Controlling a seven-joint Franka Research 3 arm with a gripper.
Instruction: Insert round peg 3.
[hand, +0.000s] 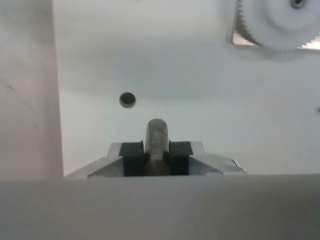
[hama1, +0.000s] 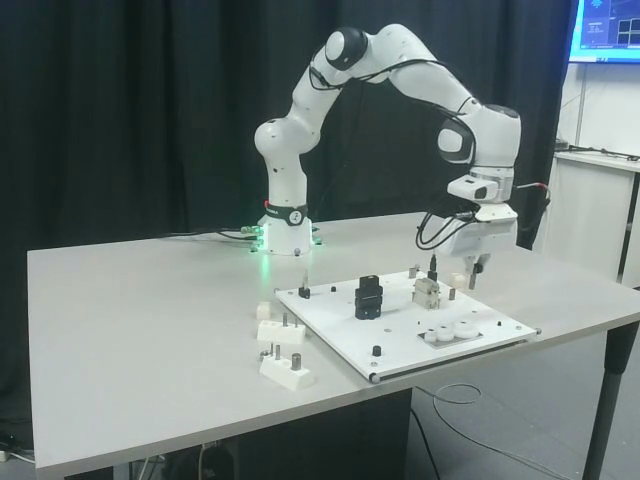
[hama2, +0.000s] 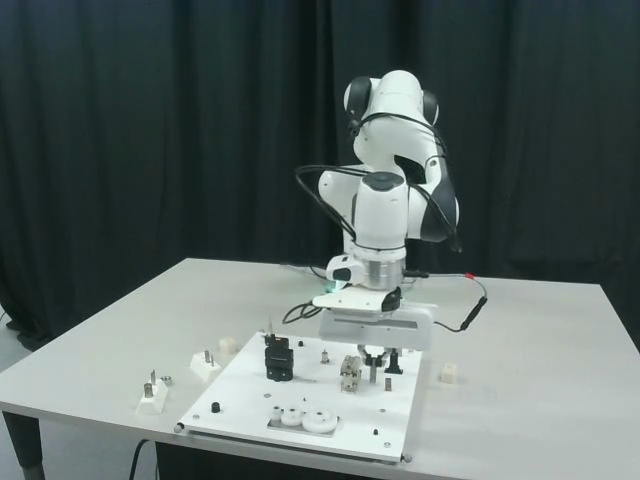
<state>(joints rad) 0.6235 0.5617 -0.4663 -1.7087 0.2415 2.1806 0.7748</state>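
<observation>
The one pincer (hand: 156, 156) pinches one peg (hand: 156, 137) above the white board (hama1: 330, 310) on the desk (hama1: 150, 300); one hole (hand: 127, 99) lies at the peg's eleven o'clock, three white gears (hama2: 303, 418) near the board's front edge.

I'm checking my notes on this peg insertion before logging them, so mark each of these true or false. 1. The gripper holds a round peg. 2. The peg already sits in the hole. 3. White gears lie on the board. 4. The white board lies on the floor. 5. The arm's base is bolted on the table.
1. True: the gripper is shut on the round peg.
2. False: in the wrist view the dark hole is open and the peg's tip is beside it.
3. True: the white gears lie near the board's front edge.
4. False: the white board lies on the grey table.
5. True.
</observation>
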